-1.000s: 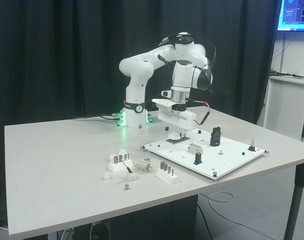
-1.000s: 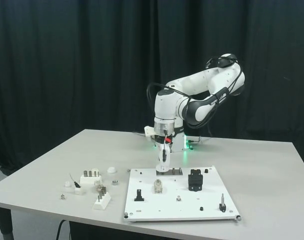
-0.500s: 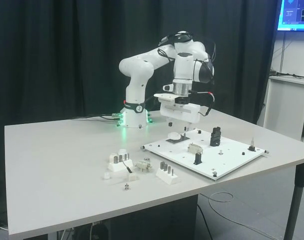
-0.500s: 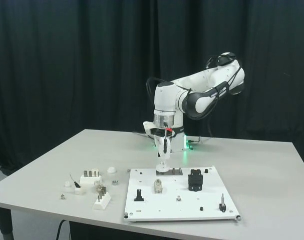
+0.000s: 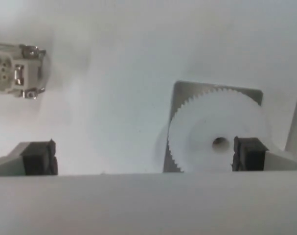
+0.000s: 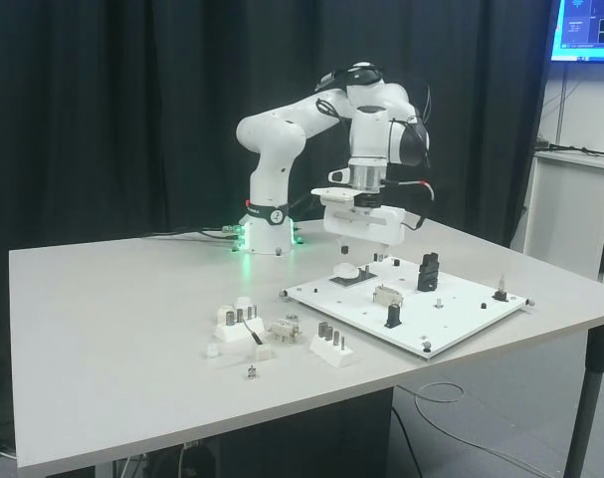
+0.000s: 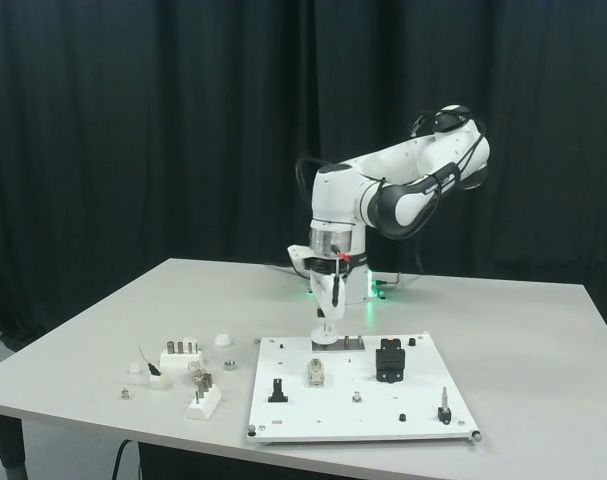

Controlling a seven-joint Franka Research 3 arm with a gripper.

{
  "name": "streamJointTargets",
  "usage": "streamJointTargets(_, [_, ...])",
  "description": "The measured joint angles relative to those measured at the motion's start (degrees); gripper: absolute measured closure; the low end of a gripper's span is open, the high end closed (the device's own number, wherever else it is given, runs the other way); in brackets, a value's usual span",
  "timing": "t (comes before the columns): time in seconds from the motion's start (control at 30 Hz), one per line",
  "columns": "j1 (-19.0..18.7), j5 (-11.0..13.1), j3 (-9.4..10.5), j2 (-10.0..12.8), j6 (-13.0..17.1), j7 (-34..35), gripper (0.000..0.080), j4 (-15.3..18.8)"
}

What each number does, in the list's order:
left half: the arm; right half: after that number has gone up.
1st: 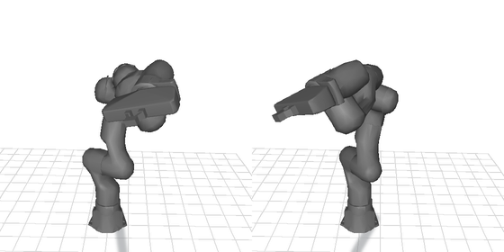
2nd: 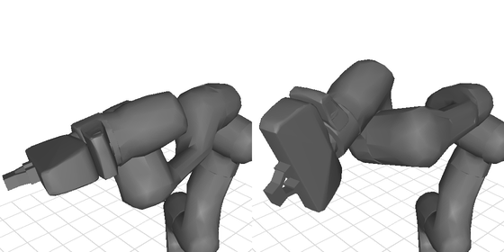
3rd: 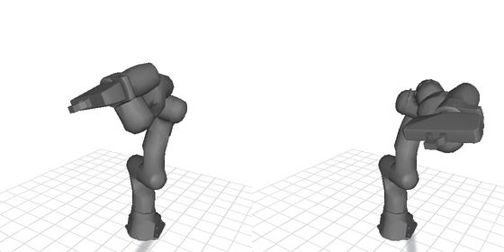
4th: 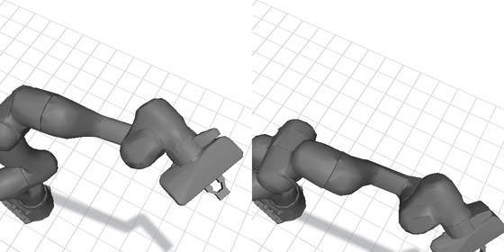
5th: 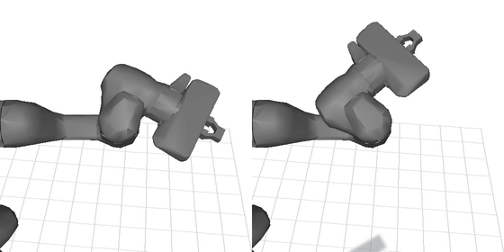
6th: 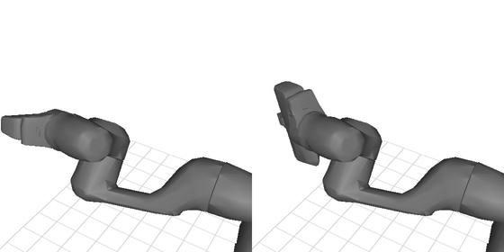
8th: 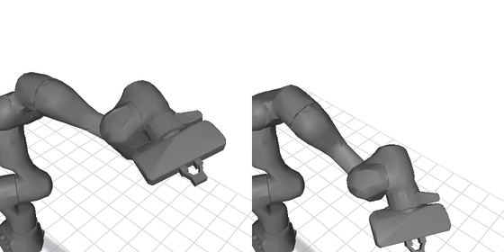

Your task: Insert large gear.

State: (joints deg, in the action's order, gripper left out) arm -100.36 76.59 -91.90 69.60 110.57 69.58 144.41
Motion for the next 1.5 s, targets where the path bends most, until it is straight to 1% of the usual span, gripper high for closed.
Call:
streamJointTargets(0.5, [-0.31,0.55,2.61,-0.02,0.41,0.00,0.0003,-0.62])
streamJointTargets(0.83, [-0.45,0.67,3.34,-0.02,0.99,0.11,0.0003,-0.62])
streamJointTargets(1.17, [-0.42,0.67,4.03,-0.02,2.50,0.19,0.0003,-0.57])
streamJointTargets(1.5, [-0.31,0.67,4.45,-0.01,2.99,0.20,0.0003,-0.50])
